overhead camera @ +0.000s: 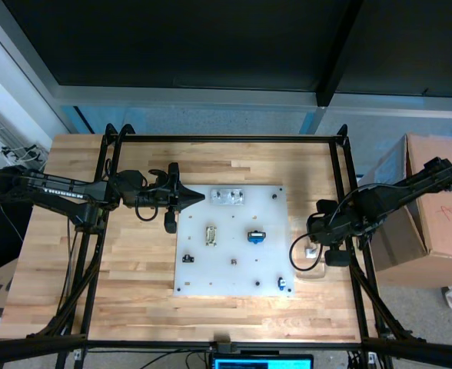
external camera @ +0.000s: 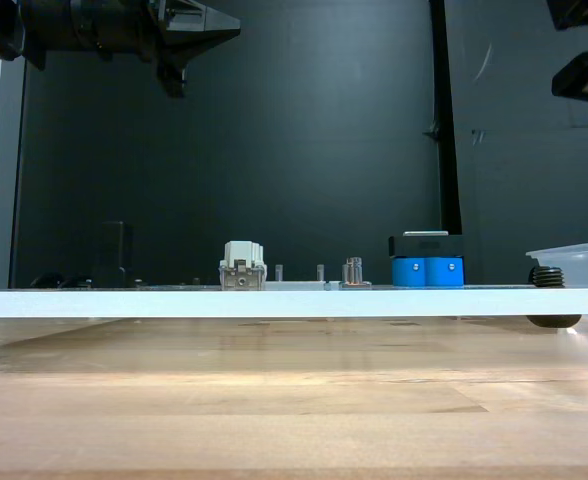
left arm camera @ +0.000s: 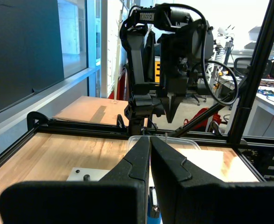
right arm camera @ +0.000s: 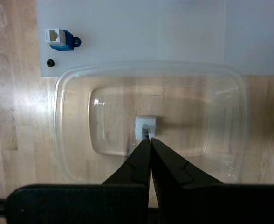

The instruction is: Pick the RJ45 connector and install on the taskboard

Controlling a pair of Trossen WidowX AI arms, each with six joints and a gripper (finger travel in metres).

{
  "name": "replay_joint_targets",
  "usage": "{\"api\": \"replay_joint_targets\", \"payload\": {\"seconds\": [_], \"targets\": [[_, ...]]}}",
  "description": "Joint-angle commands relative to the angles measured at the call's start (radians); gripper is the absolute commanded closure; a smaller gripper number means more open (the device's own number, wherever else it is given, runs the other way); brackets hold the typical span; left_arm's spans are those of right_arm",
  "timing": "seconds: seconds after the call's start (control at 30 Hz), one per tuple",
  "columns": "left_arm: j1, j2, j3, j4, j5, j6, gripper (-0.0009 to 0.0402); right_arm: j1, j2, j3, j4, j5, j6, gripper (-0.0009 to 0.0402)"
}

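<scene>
The RJ45 connector [right arm camera: 145, 127], a small pale grey block, lies free on the floor of a clear plastic tray [right arm camera: 58, 116], clear of any seat on the board. The tray rests on the wooden table [overhead camera: 134, 261] just off the 3 o'clock edge of the white task board [overhead camera: 234, 265].

The right gripper [right arm camera: 150, 138] hangs above the tray and points down at the connector. Its two black fingers are pressed together with no gap and nothing between them. In its wrist view the tips overlap the connector's near edge, while the low view shows this gripper well above the table top.

On the board, near its 4 o'clock corner and close to the tray, stands a blue mount carrying a white RJ45 socket [right arm camera: 60, 39], with a small black screw [right arm camera: 50, 62] just beside it. Nearer the board's middle are a blue block [overhead camera: 256, 236] and a grey-white connector housing [overhead camera: 210, 235].

The left gripper [left arm camera: 150, 140] reaches in from the table's 9 o'clock side. It is raised high and lies roughly level, with its tips over the board's 11 o'clock corner. Its fingers are likewise clenched together on nothing.
</scene>
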Motion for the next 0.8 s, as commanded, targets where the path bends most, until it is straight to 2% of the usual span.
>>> {"api": "replay_joint_targets", "payload": {"seconds": [0.03,0.8], "targets": [[0.0,0.0,0.0,0.0,0.0,0.0,0.0393,0.002,0.0,-0.04,0.048,0.0,0.0,0.0394],[0.0,0.0,0.0,0.0,0.0,0.0,0.0393,0.006,0.0,-0.307,0.255,-0.009,0.027,0.0393]]}}
